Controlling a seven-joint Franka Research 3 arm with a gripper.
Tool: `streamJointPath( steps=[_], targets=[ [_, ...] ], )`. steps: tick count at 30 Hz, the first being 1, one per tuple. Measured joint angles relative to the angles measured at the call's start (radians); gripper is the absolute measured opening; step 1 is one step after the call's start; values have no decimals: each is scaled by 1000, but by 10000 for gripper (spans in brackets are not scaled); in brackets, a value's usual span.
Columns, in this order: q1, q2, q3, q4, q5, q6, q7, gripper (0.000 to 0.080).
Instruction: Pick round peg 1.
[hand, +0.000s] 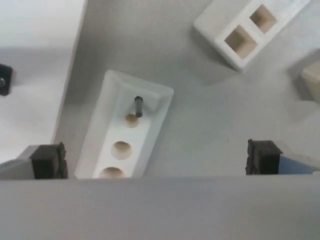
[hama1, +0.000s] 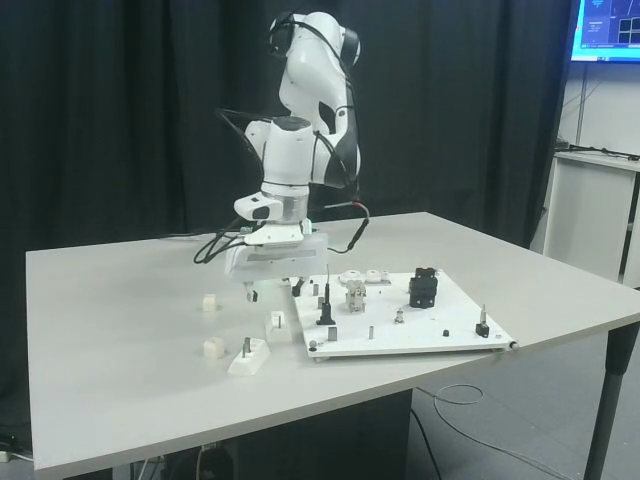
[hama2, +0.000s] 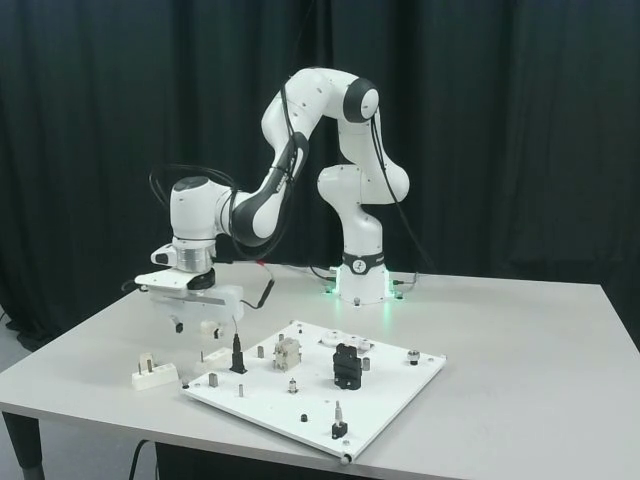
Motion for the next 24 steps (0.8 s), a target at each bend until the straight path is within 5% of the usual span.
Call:
streamJointPath(
  steps=[14, 24],
  targets=[
    [0, 5, 0, -64, 193, 99, -201, 800],
    [0, 31, 0, -67, 260, 130, -255, 800]
  ],
)
